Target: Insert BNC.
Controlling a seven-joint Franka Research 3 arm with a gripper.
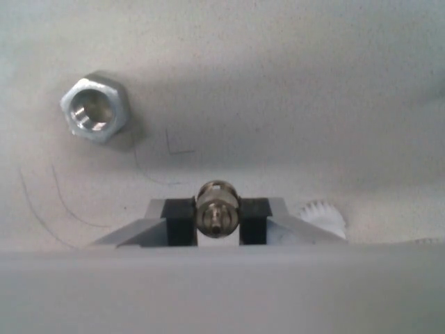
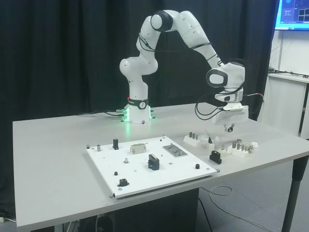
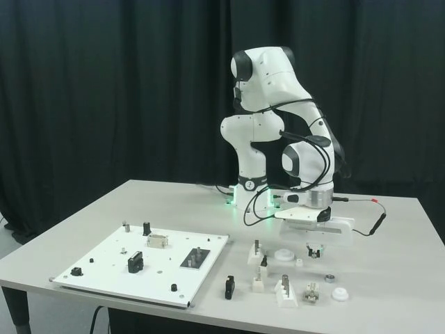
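Board (image 2: 145, 166): white, flat on the left part of the grey table (image 2: 48, 145) in the first room view; it carries several small black and metal fittings, among them a black block (image 2: 154, 162) near its middle.

Arm (image 2: 193, 36): white, bolted at the back of the table, with green light at its base (image 2: 136, 116); it arches up and over to the right and ends above the loose parts right of the board.

Parts: a white holder (image 2: 195, 138) with dark pegs, a black clip (image 2: 214, 156) near the table's front edge, and a white block (image 2: 243, 147) with metal pieces — all just right of the board, standing apart from each other.

Gripper (image 1: 217, 221): pointing straight down, hanging above the table, clear of the parts; its two black fingertips (image 1: 179, 221) are drawn in narrow and pinch the BNC between them.

BNC (image 1: 217, 207): a small metal connector, clamped at the gripper's tip, in the air over bare table — well apart from the board.

Nut (image 1: 95, 106): a metal hex nut lying flat on the table, seen in the wrist view, apart from the BNC.

Gear (image 1: 321, 216): a white toothed wheel on the table, partly hidden behind the gripper in the wrist view.
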